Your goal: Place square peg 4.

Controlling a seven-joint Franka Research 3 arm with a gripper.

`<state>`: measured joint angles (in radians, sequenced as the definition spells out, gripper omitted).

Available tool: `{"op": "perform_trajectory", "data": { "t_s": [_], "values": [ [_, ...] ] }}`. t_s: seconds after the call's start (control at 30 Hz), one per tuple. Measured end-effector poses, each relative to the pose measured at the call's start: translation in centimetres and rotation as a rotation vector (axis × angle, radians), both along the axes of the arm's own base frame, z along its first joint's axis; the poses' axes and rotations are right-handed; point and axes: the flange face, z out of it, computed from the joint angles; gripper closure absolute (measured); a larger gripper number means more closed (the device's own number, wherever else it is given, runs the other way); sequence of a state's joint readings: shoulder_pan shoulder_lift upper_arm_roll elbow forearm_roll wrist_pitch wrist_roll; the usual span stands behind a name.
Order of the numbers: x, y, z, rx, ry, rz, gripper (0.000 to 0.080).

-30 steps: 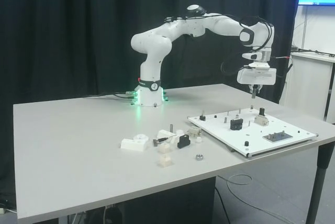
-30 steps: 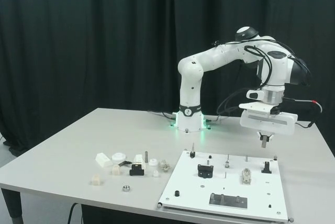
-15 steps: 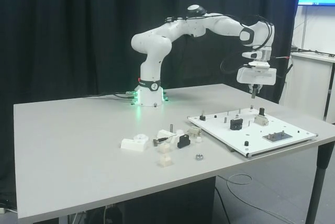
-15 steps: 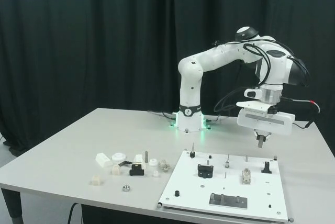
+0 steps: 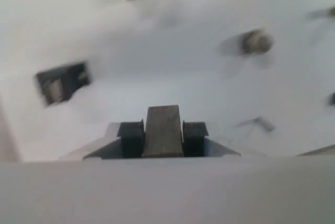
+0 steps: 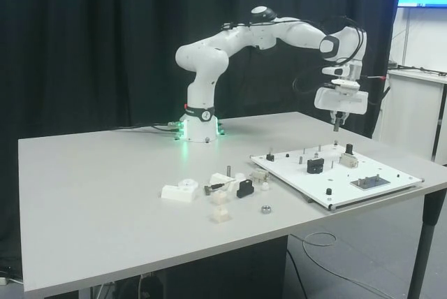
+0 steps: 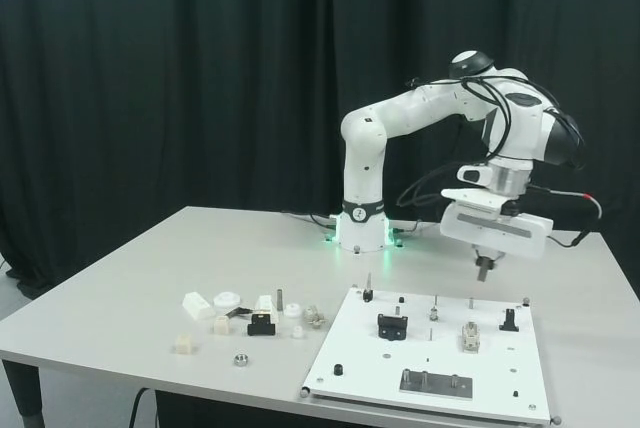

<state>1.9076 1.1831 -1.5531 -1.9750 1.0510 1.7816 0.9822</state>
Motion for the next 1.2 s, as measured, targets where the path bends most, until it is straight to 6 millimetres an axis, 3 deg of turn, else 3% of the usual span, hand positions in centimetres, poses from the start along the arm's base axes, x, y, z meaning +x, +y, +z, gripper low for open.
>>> {"op": "perform_trajectory", "data": {
  "t_s": [0.3,0.63,1.2],
  "values": [
    [2.5,-4.6,0.7,-0.093,-0.013,-0.017,0.0649],
    [4.9,-12.0,0.5,-0.152,0.042,0.033,0.0649],
    [4.2,-27.2,-3.0,-0.191,0.107,0.102,0.0649]
  ]
}}
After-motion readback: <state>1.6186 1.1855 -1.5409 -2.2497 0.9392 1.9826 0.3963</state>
